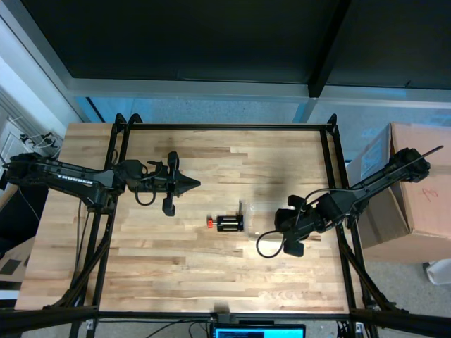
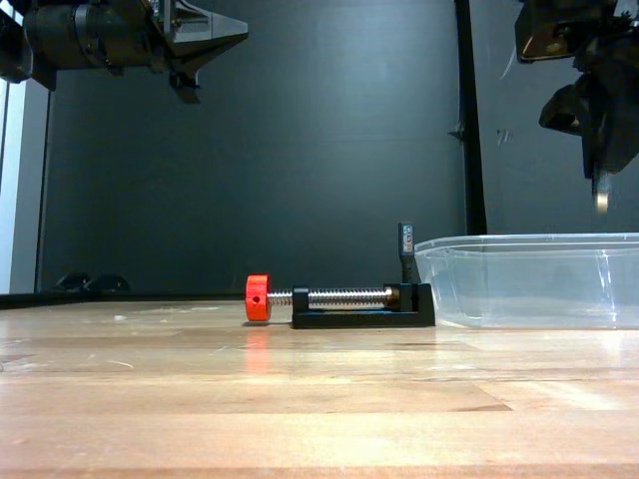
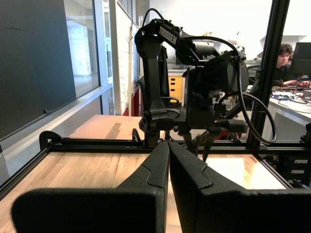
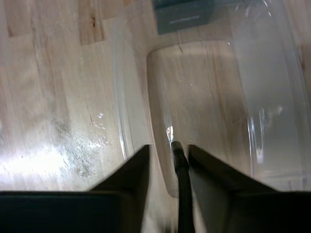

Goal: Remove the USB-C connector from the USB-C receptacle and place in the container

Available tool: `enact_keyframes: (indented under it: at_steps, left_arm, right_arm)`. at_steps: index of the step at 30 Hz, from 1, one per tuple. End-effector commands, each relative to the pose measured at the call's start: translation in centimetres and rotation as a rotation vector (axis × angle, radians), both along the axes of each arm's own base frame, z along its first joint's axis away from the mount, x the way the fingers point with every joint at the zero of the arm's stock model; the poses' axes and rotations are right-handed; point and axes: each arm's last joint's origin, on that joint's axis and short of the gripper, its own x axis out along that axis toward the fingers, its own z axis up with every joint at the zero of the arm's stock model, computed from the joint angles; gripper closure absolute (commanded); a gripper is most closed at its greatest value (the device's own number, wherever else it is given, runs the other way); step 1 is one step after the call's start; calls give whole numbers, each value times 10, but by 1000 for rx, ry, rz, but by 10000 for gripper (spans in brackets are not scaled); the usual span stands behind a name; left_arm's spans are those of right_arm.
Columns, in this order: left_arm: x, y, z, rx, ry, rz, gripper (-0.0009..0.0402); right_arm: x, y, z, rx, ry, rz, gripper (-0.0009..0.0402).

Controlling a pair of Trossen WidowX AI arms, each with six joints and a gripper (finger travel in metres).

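My right gripper (image 4: 167, 148) hangs over the clear plastic container (image 4: 209, 97) and is shut on the USB-C connector (image 4: 179, 162), a thin black plug with a silver tip. From table height the connector (image 2: 601, 200) points down from the right gripper (image 2: 599, 175), well above the container (image 2: 529, 284) and clear of the board. The black fixture (image 2: 364, 309) with a red knob (image 2: 258, 297) and an upright receptacle post (image 2: 405, 249) stands just left of the container. My left gripper (image 1: 190, 184) is shut with nothing in it, raised over the table's left half, away from the fixture (image 1: 229, 224).
A black frame rail (image 1: 225, 127) runs around the wooden table. A cardboard box (image 1: 416, 190) stands off the table's right edge. A lit screen (image 1: 257, 331) sits at the near edge.
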Motion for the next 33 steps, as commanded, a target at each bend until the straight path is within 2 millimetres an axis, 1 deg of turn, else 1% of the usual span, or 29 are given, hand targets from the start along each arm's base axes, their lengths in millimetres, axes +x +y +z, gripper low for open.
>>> enact_keyframes:
  at_steps: [1,3,5,7,9,11,13,18,22,25,29,32,33]
  left_arm:
    - [0,0,0,0,0,0,393]
    - [0,0,0,0,0,0,393]
    - [0,0,0,0,0,0,393]
    - [0,0,0,0,0,0,393]
    - [0,0,0,0,0,0,393]
    - [0,0,0,0,0,0,393]
    - [0,0,0,0,0,0,393]
    - [0,0,0,0,0,0,393]
    - [0,0,0,0,0,0,393]
    - [0,0,0,0,0,0,393]
    - [0,0,0,0,0,0,393]
    - [0,0,0,0,0,0,393]
    - [0,0,0,0,0,0,393]
  right_arm:
    - [1,0,0,-7,-8,-24,182]
    - [1,-1,0,-5,-8,-27,143]
    - [1,-1,0,-11,-12,-33,116]
    - [2,0,1,-8,-29,-26,105]
    - [6,-1,4,3,-69,-14,110]
    - [10,-5,9,15,-125,-10,129]
    - [15,-10,15,2,-197,-6,157]
    - [19,-27,40,-80,-405,60,254]
    - [18,-48,60,-117,-599,100,337]
    - [14,-71,65,-104,-739,127,397]
    - [10,-98,63,-65,-898,92,384]
    - [8,-108,60,-101,-1008,84,396]
    - [8,-110,60,-110,-1046,80,392]
